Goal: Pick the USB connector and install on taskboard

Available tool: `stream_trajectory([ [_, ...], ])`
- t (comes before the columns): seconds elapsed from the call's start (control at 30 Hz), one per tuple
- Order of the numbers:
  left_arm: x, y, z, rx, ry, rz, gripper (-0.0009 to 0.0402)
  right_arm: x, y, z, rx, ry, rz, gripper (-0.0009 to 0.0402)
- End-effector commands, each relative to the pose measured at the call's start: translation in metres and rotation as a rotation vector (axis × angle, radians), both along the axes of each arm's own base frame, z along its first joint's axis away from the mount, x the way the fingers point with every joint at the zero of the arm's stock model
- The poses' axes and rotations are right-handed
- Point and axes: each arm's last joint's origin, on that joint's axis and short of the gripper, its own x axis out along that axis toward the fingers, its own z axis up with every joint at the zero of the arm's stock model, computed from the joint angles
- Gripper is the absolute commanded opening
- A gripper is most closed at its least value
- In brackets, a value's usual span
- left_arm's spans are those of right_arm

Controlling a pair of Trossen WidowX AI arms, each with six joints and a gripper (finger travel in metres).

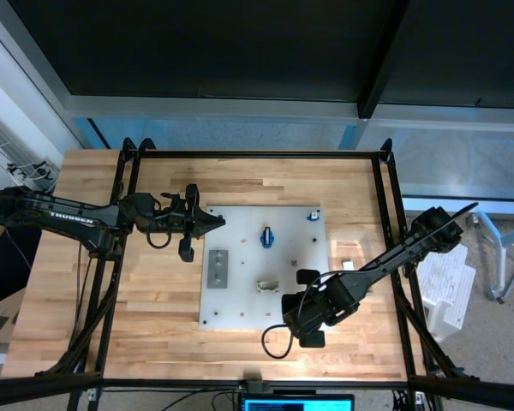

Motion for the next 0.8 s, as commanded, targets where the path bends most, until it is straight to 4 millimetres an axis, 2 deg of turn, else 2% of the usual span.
stream_trajectory([
  [0.03,0.0001,0.0,-0.0001,0.0,0.0,0.0,0.0,-0.0001,0.0004,0.0,0.003,0.0,0.0,0.0],
  [0.33,0.0001,0.0001,0.0001,0.0,0.0,0.0,0.0,-0.0011,-0.0004,0.0053,0.013,-0.019,0.004,0.0007],
  [0.8,0.0,0.0,0.0001,0.0,0.0,0.0,0.0,-0.001,0.0006,0.0066,0.024,-0.03,-0.006,0.0165],
])
